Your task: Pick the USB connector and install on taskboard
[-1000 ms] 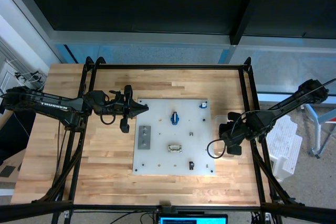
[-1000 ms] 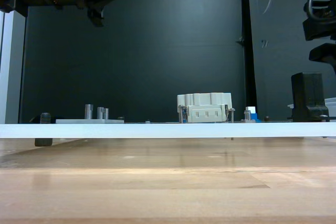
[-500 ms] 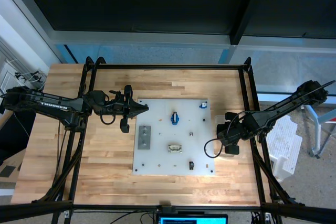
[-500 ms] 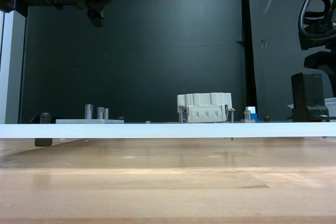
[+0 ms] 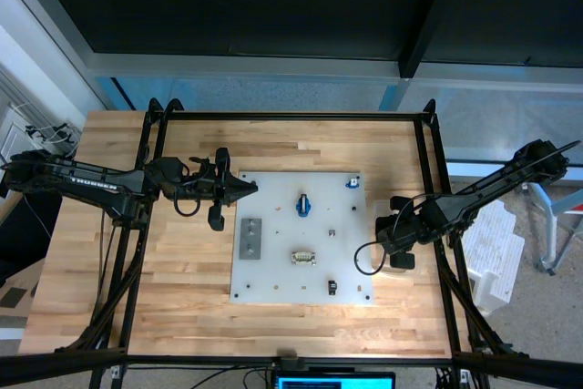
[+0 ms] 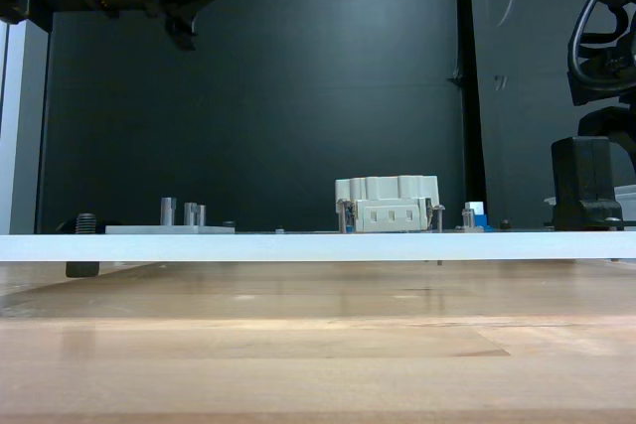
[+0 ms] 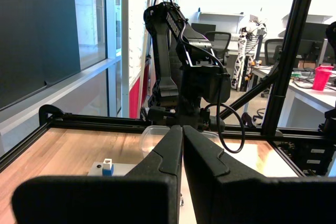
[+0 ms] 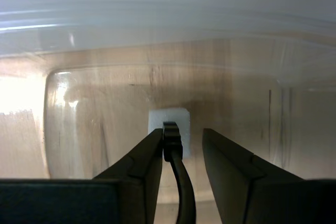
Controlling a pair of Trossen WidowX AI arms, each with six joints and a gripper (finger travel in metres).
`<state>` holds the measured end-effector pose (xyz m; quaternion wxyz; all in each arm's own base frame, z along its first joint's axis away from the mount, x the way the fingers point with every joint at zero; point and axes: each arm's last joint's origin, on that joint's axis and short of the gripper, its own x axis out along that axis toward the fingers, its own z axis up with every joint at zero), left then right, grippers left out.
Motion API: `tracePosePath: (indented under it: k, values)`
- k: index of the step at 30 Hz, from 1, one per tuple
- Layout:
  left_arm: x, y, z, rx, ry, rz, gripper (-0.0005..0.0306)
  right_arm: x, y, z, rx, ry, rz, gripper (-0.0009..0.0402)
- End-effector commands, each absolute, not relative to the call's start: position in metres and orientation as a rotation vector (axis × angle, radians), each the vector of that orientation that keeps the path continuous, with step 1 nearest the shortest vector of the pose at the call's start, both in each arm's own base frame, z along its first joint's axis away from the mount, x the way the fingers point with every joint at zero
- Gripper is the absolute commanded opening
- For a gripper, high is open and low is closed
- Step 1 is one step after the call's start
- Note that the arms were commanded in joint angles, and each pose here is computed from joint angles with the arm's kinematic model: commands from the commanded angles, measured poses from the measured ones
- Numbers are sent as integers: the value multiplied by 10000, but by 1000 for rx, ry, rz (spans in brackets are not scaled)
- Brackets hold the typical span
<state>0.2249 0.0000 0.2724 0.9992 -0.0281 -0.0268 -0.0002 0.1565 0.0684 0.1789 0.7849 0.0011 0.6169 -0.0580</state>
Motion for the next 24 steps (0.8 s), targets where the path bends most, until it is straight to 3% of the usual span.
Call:
tracePosePath:
  k: [1,9,24]
  values:
    - [2249,1,2724,-56,-54,0,0,1562,684,1786,4,1331,-124,73]
    - [2249,0,2724,-56,-54,-1,0,1542,677,1808,10,1329,-112,0]
    - [2249,1,2724,-56,-54,0,0,1483,656,1875,25,1304,-95,0]
